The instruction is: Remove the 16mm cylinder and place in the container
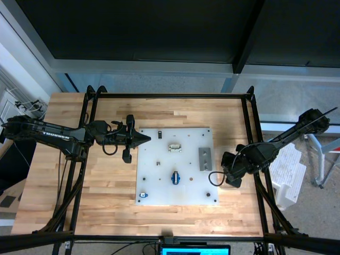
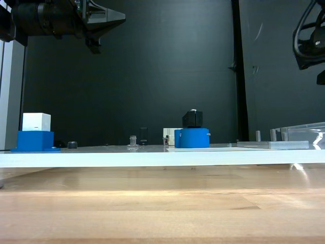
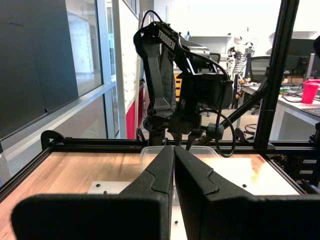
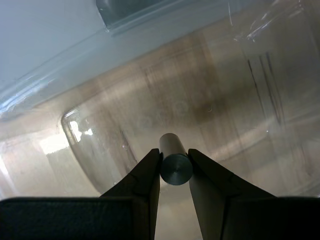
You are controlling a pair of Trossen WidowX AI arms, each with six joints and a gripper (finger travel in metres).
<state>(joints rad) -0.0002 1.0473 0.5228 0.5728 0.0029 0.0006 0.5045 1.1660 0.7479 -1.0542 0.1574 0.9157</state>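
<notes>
Item 1, right gripper: we log it at the right edge of the white board, raised off the table, its fingers narrowed onto a round metal peg.

Item 2, the 16mm cylinder: we find it out of the board and clamped between those fingers. Its flat end faces the wrist camera and its long axis runs away along the fingers, down toward the tub floor.

Item 3, the container: a clear tub with a rounded corner, just right of the board. We place it directly beyond the held peg, with wood grain showing through its floor. We judge the peg to be inside the tub's outline, so the coming move is a release or a short descent, with no sideways travel needed.

Item 4, left gripper: high over the board's left edge, fingers pressed together on nothing, well apart from the tub. The right arm is the nearer one.

Item 5, fixtures remaining on the board: grey block and blue-and-black part.
</notes>
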